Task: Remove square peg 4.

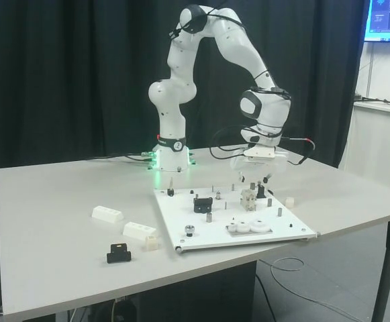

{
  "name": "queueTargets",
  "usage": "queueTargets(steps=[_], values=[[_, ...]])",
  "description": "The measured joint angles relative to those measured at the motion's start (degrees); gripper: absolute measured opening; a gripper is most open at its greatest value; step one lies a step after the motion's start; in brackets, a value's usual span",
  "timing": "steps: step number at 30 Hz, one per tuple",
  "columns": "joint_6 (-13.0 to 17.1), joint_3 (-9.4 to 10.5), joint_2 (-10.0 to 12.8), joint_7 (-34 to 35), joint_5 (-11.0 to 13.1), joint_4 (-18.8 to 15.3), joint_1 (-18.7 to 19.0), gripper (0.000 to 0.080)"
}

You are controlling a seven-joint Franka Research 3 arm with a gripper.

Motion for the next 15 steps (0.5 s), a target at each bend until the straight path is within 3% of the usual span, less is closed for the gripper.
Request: queueTargets(steps=[15], values=[[3.1, 0.28, 0.0, -1.6, 2.0, -2.5, -0.5, 0.08]])
